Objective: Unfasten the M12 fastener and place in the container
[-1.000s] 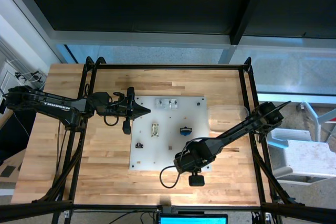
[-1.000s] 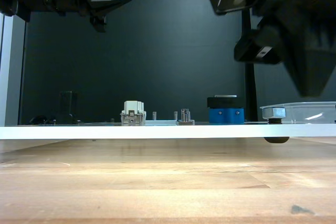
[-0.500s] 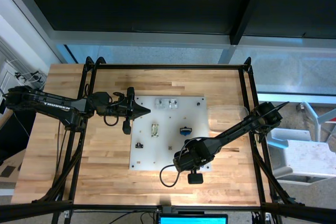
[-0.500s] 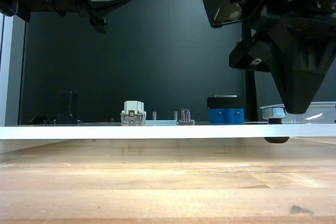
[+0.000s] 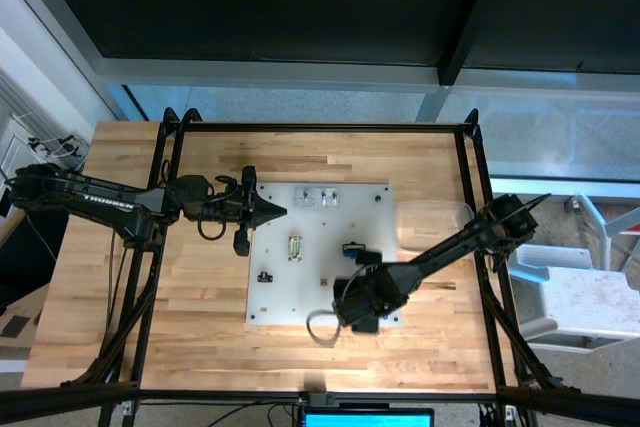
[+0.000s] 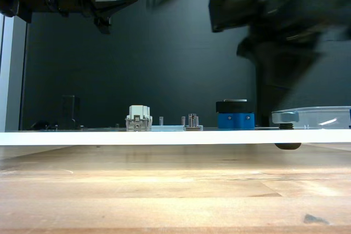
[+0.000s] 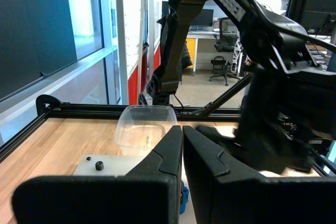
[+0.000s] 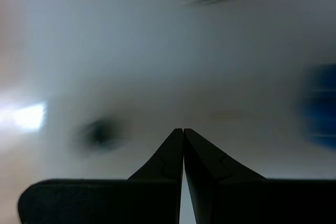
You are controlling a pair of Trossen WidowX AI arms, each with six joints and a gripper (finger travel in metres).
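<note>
Now the M12 nut sits on its stud beneath the pressed-together right end effector. The left end effector, likewise closed, hovers at the board's left edge.

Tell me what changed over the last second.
The right gripper, fingers shut on nothing, swung from the near edge of the white board inward over its near right corner, turning at the wrist; it is blurred in motion. The M12 nut stayed on its stud, the container stayed put, and the left gripper stayed parked, shut, above the board's far left corner.
</note>
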